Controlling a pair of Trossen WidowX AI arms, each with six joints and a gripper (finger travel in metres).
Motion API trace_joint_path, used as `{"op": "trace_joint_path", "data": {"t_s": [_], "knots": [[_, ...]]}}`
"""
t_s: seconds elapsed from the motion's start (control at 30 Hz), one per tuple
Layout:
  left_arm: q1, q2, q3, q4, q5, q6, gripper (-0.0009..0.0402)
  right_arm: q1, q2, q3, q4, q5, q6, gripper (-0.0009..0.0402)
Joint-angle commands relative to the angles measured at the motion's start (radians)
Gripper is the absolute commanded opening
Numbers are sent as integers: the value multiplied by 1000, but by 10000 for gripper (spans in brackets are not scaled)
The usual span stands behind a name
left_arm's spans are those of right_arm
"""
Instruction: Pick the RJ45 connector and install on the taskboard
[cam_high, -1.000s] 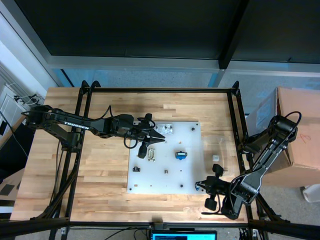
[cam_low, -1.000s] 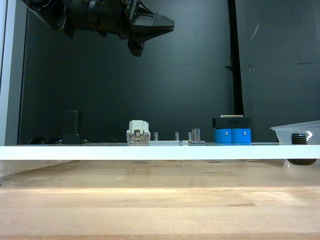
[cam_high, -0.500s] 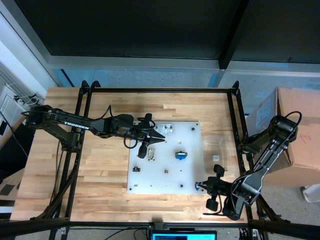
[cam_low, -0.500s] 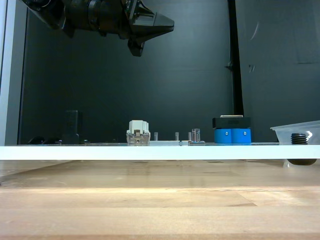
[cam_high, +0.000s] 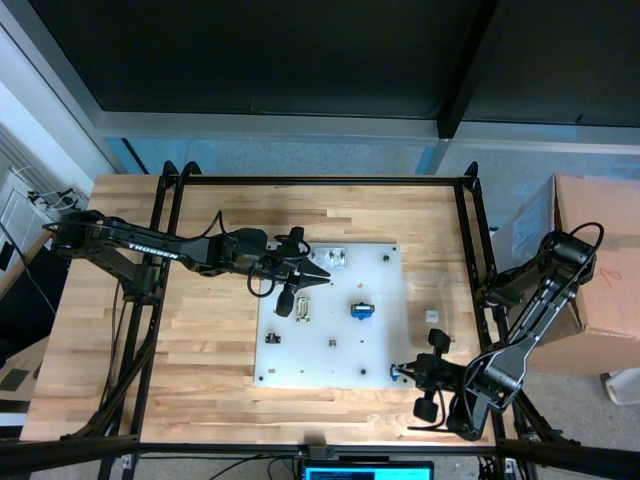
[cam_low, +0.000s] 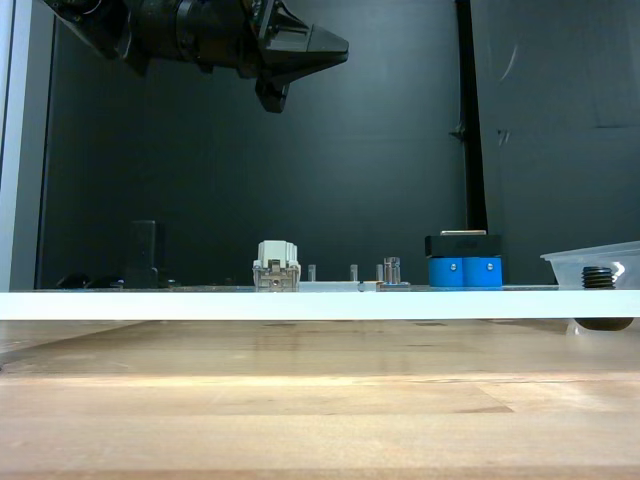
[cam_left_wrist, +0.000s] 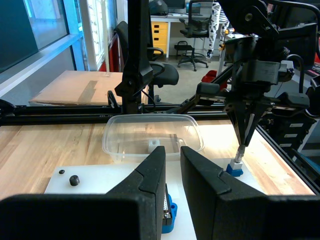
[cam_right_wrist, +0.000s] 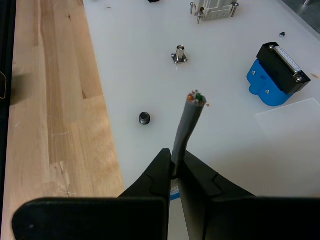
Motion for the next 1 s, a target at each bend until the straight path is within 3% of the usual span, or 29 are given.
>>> {"op": "trace_joint_path", "data": {"t_s": [0.03,0.8,1.0], "knots": [[0,0,0,0,0,0,40,-2,1,-2,-9,2,1,0],[0,0,0,1,0,0,40,-15,21,-3,30,1,-7,0],[0,0,0,0,0,0,39,-15,51,-5,37,-37,0,0]]}}
